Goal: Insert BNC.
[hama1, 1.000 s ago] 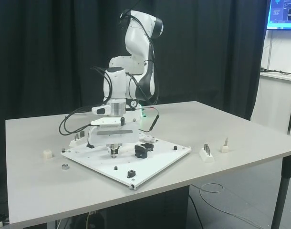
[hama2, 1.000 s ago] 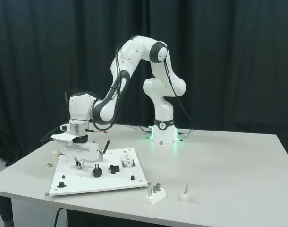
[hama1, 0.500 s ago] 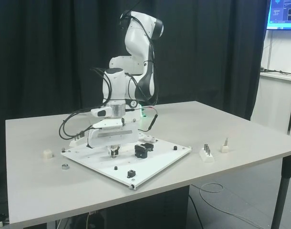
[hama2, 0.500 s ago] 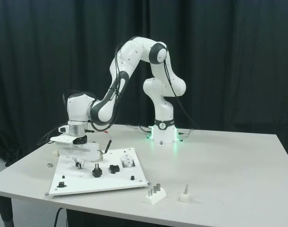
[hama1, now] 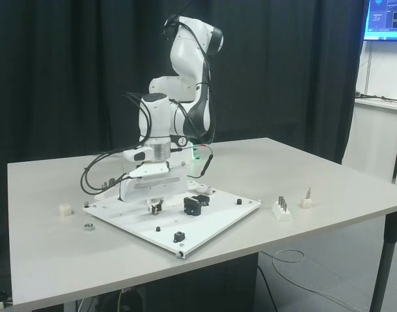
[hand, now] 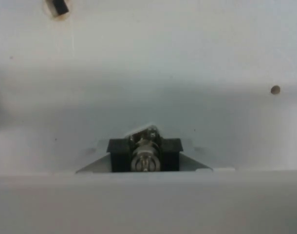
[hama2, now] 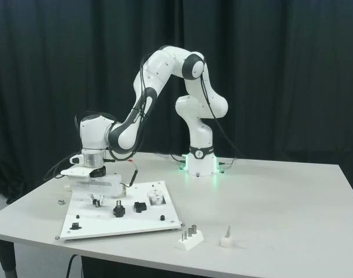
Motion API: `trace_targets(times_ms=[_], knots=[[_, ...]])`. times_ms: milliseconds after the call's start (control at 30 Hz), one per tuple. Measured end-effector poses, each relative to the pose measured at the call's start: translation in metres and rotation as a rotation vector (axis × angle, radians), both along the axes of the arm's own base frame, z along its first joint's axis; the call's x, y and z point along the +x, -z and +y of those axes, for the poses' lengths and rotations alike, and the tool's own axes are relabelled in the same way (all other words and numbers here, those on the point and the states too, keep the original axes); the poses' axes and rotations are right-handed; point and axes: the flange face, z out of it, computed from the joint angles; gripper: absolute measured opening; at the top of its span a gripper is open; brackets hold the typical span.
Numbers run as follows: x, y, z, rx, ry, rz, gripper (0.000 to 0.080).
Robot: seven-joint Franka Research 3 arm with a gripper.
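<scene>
My gripper [hama1: 154, 207] hangs low over the white board [hama1: 215, 218], on the side far from the arm's base. In the wrist view, the black fingertips [hand: 120, 155] are shut on a small metal BNC connector [hand: 145, 155], which points down at the white board [hand: 187, 73]. From the second room view, the gripper [hama2: 96, 201] sits over the board's [hama2: 136, 227] left part. The plug's tip is just above the board or touching it; I cannot tell which. No socket shows under the plug.
Black fixtures [hama1: 193, 205] [hama1: 179, 235] stand on the board to the right of the gripper. A white block [hama1: 66, 209] and a metal ring [hama1: 89, 226] lie on the table to the left. Two small white pin holders [hama1: 282, 207] [hama1: 307, 199] stand to the right.
The hand has shifted a little to the left across the board, away from the black fixtures, still holding the connector. Its height looks about the same.
</scene>
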Motion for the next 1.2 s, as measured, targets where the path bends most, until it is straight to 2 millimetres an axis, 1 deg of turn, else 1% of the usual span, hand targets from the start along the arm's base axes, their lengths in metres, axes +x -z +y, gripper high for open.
trace_targets(times_ms=[567,967,1200], knots=[[0.0005,0.0003,-0.0009,0.006,0.019,0.005,0.0121],[0.0008,0.0013,-0.0011,0.012,0.135,0.003,0.0121],[0.0009,0.0011,-0.0013,0.016,0.242,0.001,0.0121]])
